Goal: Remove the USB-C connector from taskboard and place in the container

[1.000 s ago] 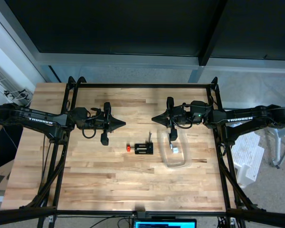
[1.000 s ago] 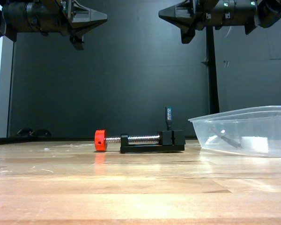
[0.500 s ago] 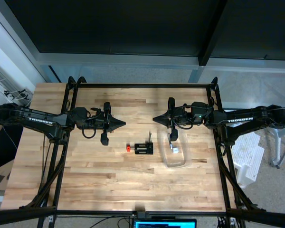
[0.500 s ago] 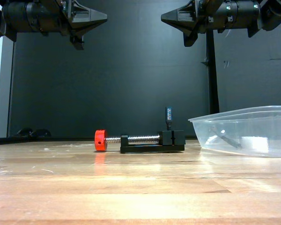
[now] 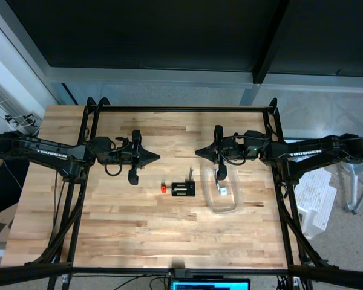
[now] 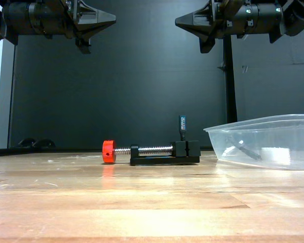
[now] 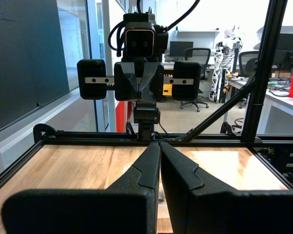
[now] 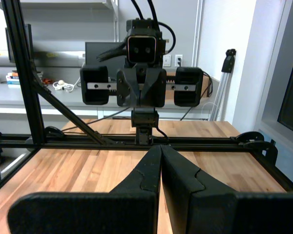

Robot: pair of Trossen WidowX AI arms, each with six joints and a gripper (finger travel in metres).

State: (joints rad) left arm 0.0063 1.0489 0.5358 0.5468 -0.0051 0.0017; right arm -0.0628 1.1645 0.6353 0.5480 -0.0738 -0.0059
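Your left hand (image 5: 158, 157) and right hand (image 5: 196, 151) are hovering closed, high above the desk (image 5: 139, 232). The USB-C connector (image 6: 182, 124) is standing in the taskboard (image 6: 164, 161) near the container (image 6: 253, 132); probably light, rigid: pinch its stem.

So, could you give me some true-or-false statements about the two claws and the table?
1. The left claw and right claw both hang shut, high above the table. True.
2. The clear tub lies on the right arm's side of the black block. True.
3. The black block sits inside the tub. False: it stands on the table beside the tub, apart.
4. The tub is empty. False: a white piece and a dark piece lie in it.
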